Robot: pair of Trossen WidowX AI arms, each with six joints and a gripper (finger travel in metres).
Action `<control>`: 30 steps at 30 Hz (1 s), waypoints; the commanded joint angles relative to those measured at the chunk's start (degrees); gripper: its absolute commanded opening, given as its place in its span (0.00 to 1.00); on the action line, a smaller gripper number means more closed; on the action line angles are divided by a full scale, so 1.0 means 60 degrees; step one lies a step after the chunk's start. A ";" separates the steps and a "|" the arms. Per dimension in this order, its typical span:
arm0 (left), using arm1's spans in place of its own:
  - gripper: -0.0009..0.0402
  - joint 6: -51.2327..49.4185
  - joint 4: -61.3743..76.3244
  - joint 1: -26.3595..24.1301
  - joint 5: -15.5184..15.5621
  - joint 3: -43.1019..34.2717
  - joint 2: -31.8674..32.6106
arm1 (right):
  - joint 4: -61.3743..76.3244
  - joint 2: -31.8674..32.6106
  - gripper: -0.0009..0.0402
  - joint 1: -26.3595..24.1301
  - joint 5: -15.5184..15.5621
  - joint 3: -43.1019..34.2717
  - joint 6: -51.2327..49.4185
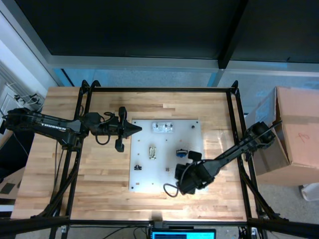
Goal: Unfasten the M12 nut and place it in the container
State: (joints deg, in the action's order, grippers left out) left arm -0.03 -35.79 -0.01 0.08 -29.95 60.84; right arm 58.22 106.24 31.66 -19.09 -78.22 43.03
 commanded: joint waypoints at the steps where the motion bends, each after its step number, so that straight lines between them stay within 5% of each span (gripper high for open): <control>1: 0.02 0.0000 0.0055 0.0004 0.0000 -0.0004 0.0000 | 0.0000 -0.0015 0.02 -0.0022 0.0448 -0.0004 -0.0149; 9: 0.02 0.0000 0.0226 0.0007 0.0000 0.0000 0.0004 | -0.0044 -0.0033 0.02 -0.0022 0.1672 -0.0255 0.0095; 13: 0.02 0.0000 0.0266 -0.0004 -0.0004 0.0000 0.0004 | -0.0025 -0.0033 0.05 -0.0025 0.1978 -0.0441 0.2881; 16: 0.02 0.0000 0.0259 0.0004 0.0000 0.0000 -0.0004 | -0.0095 -0.0033 0.14 -0.0029 0.2404 -0.0474 0.3934; 20: 0.02 0.0000 0.0350 0.0000 -0.0004 -0.0004 0.0004 | -0.0182 0.0007 0.33 -0.0029 0.2342 -0.0470 0.4379; 26: 0.02 0.0000 0.0419 0.0004 -0.0004 0.0000 0.0004 | -0.0404 0.0018 0.58 -0.0029 0.2055 -0.0459 0.2157; 30: 0.02 0.0000 0.0419 0.0000 -0.0004 0.0000 0.0004 | -0.0605 0.0237 0.63 -0.0062 0.2113 -0.0452 0.1687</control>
State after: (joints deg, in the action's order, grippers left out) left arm -0.03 -33.19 -0.01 0.08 -29.93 60.84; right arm 55.18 107.02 31.33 -6.70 -80.99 53.93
